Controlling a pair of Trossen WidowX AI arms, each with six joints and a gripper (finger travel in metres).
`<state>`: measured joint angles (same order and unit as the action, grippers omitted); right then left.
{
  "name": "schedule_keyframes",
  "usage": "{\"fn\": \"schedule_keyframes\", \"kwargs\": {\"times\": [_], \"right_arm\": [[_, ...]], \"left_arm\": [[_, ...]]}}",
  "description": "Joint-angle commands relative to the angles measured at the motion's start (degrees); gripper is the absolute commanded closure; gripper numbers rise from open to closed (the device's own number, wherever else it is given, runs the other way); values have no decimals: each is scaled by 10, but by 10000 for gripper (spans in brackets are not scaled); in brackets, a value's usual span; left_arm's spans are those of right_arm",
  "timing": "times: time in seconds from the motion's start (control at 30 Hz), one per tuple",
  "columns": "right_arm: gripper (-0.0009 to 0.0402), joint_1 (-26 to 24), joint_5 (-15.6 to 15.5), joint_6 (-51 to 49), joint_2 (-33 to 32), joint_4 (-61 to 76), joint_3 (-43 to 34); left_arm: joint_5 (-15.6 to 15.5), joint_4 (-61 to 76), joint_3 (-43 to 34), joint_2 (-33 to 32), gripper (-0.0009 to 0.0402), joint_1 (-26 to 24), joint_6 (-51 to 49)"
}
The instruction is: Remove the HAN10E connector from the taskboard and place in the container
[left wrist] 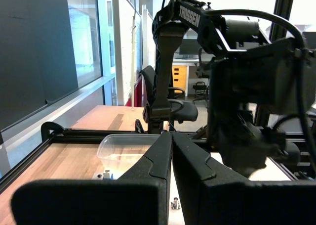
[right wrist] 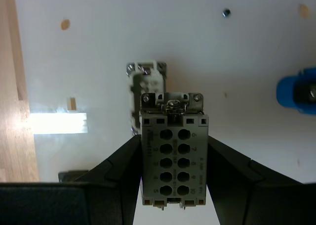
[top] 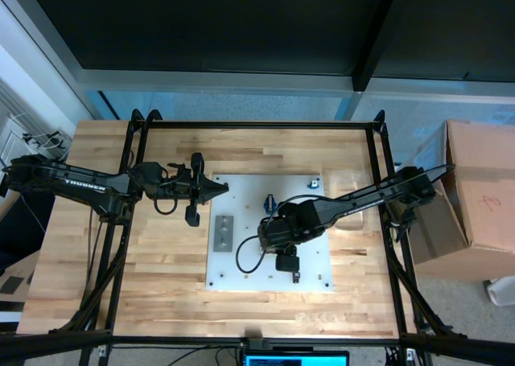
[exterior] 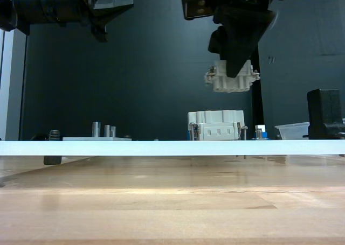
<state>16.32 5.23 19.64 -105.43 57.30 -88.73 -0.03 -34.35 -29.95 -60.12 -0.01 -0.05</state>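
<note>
High view, left gripper [top: 219, 187]: over the far-left edge of the board [top: 314, 261], lying level and pointing inward.
High view, right gripper [top: 286, 261]: over the board's middle, toward its near edge, pointing down.
High view, container [top: 348, 193]: on the table [top: 161, 277], just off the board's right edge by the far corner.
Low view, connector [exterior: 232, 79]: in the air in the right gripper, clear of its base [exterior: 215, 125], which stands on the board.
Left wrist view, left gripper: fingers pressed together, nothing between them.
Right wrist view, right gripper: closed to the connector's width, with a finger on each long side. The socket face is toward the camera.
Handling: probably light, stiff moulded plastic with smooth sides. The flat long sides look like the surest hold, away from the end screws.
</note>
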Motion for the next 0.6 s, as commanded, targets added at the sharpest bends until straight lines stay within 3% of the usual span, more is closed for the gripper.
{"fn": "schedule_keyframes", "kwargs": {"times": [0.03,0.6], "right_arm": [[384,-2,3,11,23,-14,31],[384,-42,7,54,197,-28,230]], "left_arm": [[0,0,0,0,393,0,0],[0,0,0,0,393,0,0]]}}
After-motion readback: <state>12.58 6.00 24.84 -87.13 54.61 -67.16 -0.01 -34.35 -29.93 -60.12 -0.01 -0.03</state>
